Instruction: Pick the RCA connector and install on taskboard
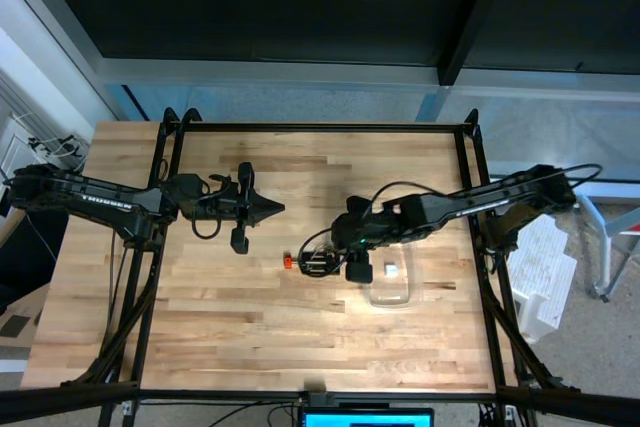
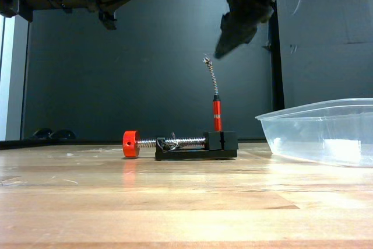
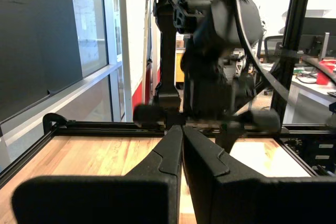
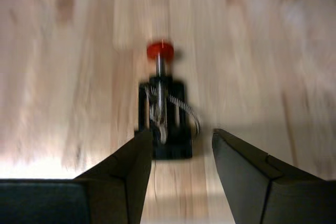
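- One pale wooden desk (image 1: 250, 327) carries all the parts, with an arm reaching in from each side.
- Your left hand (image 3: 181, 129) hangs parked high on its own side, well apart from the work, with its fingers pressed together.
- Your right hand (image 4: 181, 135) hovers above the vise with its fingers spread, holding nothing.
- The clear plastic tray (image 2: 326, 126) sits just beside the vise. A low retreat that way could clip its rim.
- The black vise with a red knob (image 2: 195, 145) lies loose on the desk, so a nudge could slide it.
- The red cylindrical RCA connector (image 2: 217, 114) stands upright on the vise with nothing touching it. I judge it installed, though you cannot confirm how deep it sits.
- Its thin braided cable (image 2: 213, 80) rises toward your right hand. Snag it while moving away and you may pull the connector off.
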